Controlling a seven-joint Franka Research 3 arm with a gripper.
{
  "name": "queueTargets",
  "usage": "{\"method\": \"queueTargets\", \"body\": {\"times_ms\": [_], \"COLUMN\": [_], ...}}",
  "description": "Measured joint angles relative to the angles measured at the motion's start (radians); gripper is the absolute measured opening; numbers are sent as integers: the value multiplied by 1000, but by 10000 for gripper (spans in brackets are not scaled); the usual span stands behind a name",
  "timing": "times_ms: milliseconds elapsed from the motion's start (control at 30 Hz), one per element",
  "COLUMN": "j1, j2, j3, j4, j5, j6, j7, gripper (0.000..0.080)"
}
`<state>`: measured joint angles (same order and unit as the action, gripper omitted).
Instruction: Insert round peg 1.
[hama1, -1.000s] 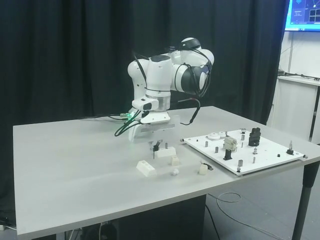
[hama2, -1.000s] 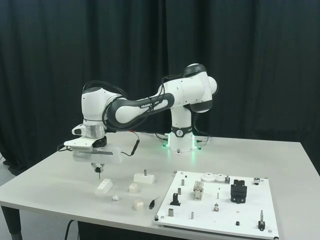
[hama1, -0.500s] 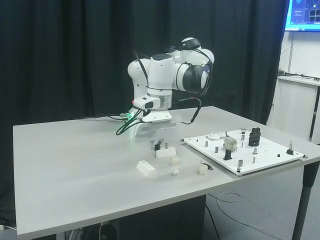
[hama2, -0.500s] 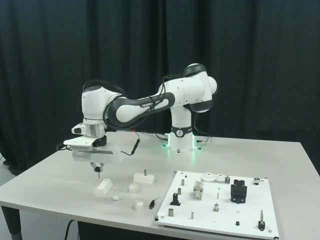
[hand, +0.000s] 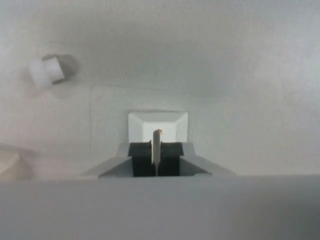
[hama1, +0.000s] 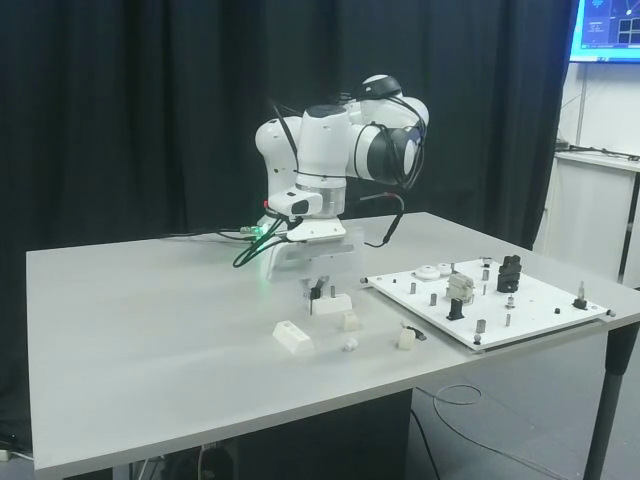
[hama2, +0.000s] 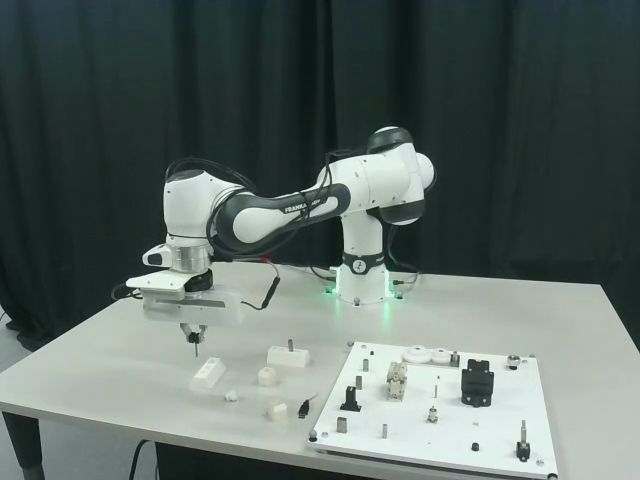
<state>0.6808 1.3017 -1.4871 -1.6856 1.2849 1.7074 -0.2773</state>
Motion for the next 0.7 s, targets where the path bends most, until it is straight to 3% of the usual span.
{"method": "queueTargets", "body": {"times_ms": [700], "j1": [0], "j2": [0], "j3": [0], "j4": [6], "j5": [15], "j6": [1], "j7": [14], "gripper": [31]}}
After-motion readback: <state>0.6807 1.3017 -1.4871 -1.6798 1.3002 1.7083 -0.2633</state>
